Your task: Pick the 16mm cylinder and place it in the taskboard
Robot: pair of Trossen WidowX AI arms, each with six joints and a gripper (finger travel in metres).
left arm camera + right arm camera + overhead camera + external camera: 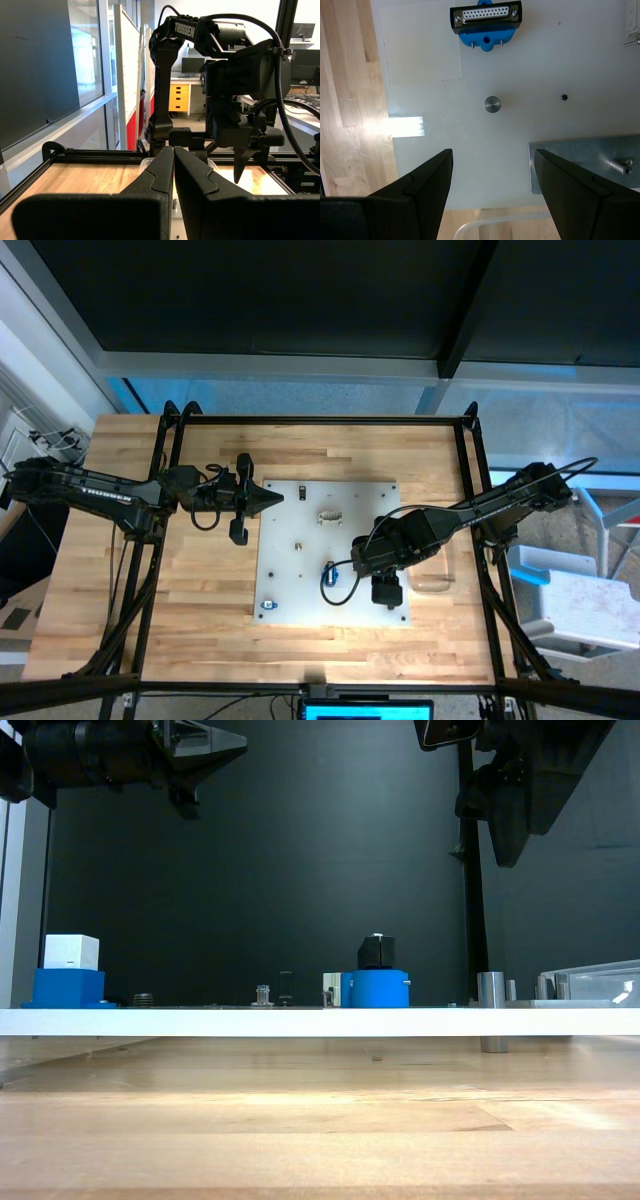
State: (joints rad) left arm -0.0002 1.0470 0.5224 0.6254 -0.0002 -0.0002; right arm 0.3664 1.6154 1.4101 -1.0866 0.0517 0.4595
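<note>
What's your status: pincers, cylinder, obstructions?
Left pincer shut, high over taskboard's left edge. Right pincer open, empty, above 16mm cylinder. Cylinder upright in taskboard. Nothing blocking.

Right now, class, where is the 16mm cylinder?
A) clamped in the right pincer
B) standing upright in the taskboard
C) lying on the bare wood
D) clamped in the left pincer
B: the 16mm cylinder stands upright in the taskboard, below the open, empty right pincer hovering over it; the left pincer is shut, empty, raised by the board's left edge.
</note>
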